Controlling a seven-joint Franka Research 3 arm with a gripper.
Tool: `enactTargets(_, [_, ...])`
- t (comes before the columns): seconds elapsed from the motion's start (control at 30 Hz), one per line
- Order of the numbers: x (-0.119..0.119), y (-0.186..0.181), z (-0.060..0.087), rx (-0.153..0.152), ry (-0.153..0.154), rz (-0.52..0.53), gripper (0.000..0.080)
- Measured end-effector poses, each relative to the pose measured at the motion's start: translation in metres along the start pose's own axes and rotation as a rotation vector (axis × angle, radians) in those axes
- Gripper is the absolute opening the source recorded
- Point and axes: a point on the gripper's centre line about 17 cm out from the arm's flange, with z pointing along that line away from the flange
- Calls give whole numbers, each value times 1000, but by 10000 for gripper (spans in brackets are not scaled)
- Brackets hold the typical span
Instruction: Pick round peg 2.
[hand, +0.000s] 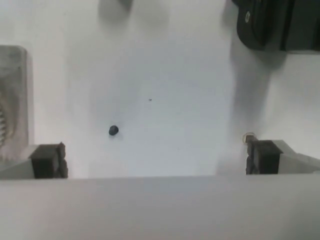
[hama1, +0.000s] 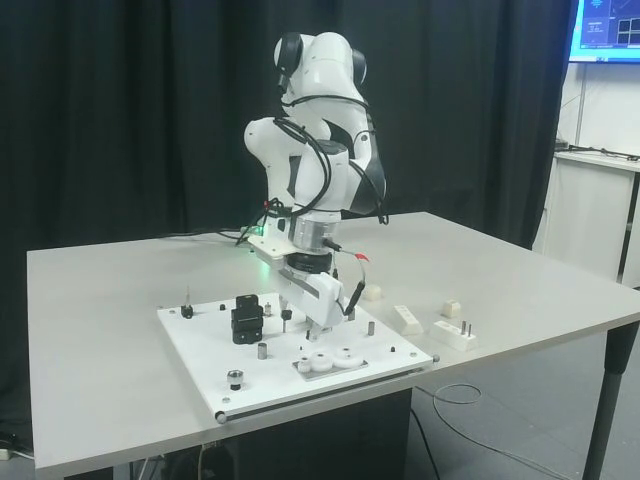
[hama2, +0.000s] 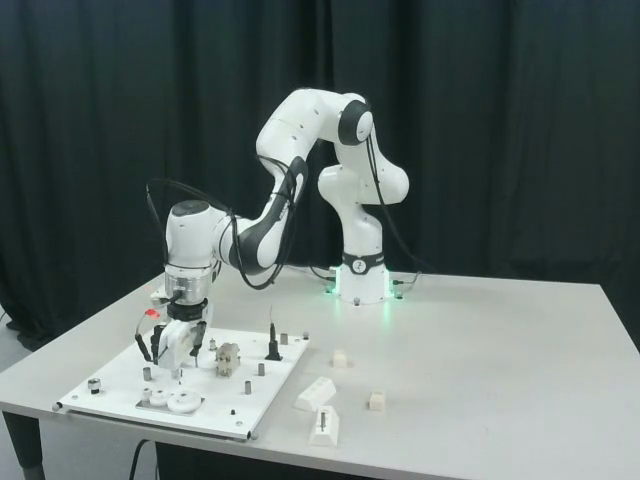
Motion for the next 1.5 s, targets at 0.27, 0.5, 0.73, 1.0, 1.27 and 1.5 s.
enactTargets(0.27, [1,-2,-2,2,1,4,800])
enactTargets(0.5, [2,-1,-7,-6,-3,6,800])
enactTargets(0.73, [5,2,-15,-23,0,-2,800])
enactTargets(1.0, [11,7,-31,-41,9,-3,800])
enactTargets(1.27, [21,13,-50,-54,31,-15,800])
enactTargets(1.5, [30,18,-65,-60,46,-23,800])
